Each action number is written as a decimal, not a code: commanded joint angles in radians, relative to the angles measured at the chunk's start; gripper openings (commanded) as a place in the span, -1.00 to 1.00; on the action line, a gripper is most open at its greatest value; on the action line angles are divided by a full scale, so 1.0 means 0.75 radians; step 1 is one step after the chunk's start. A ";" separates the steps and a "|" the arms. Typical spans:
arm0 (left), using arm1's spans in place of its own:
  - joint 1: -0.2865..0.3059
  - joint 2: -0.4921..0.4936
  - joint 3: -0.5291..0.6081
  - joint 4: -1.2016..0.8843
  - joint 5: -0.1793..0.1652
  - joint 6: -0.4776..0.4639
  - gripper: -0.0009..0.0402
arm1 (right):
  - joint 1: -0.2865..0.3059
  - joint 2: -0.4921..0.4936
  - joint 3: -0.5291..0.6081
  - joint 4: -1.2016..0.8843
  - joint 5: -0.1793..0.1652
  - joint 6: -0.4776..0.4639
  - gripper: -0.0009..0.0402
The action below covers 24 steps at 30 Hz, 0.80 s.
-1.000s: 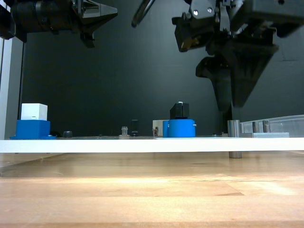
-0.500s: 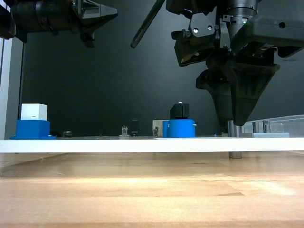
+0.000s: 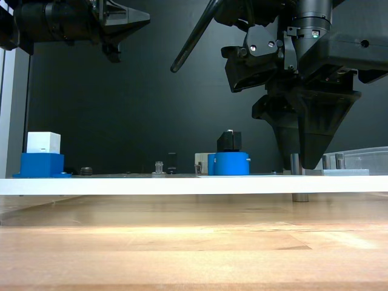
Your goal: Pick the 16mm cylinder and place it in the container
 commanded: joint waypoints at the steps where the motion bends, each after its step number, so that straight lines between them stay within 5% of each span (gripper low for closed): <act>1: 0.000 0.001 0.001 0.002 0.001 0.000 -0.96 | 0.000 0.000 0.001 0.000 0.001 0.001 -0.04; 13: 0.000 0.000 0.001 0.002 0.001 0.000 -0.96 | -0.001 0.000 0.001 -0.004 0.004 0.001 -0.46; 24: 0.000 0.000 0.001 0.002 0.001 0.000 -0.96 | 0.001 -0.002 0.002 -0.005 0.004 0.001 -0.63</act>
